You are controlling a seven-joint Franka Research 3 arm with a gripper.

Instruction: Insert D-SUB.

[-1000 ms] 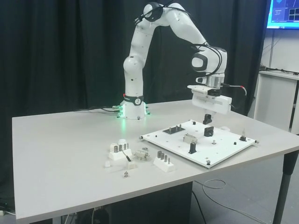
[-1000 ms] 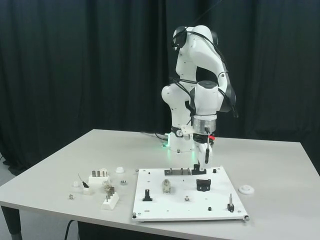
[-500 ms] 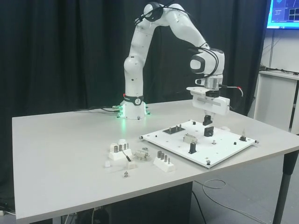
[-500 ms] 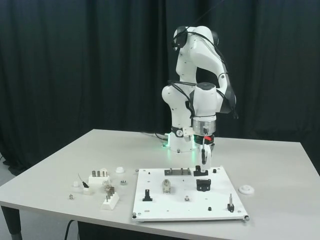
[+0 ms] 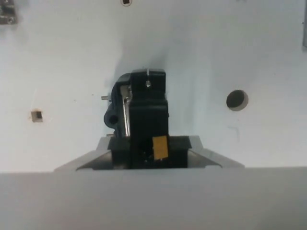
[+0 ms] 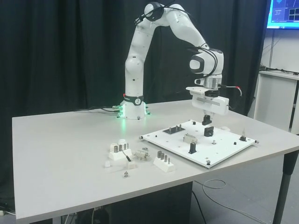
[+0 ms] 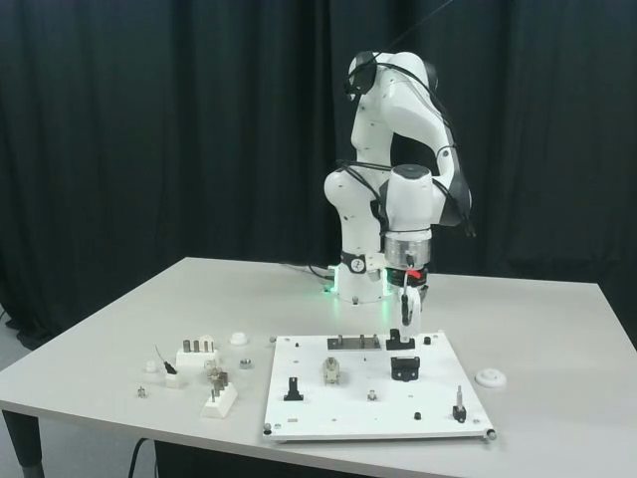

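One black D-SUB plug [image 5: 147, 115] sits clamped in my gripper [image 6: 207, 121] over the white board [image 7: 348, 410], carry step, so next I line it up above its socket and press down.

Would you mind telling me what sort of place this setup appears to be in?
Most likely a robotics lab or test cell. A white robot arm is bolted to a grey table, a white task board with small fixtures lies before it, and black curtains enclose the space.
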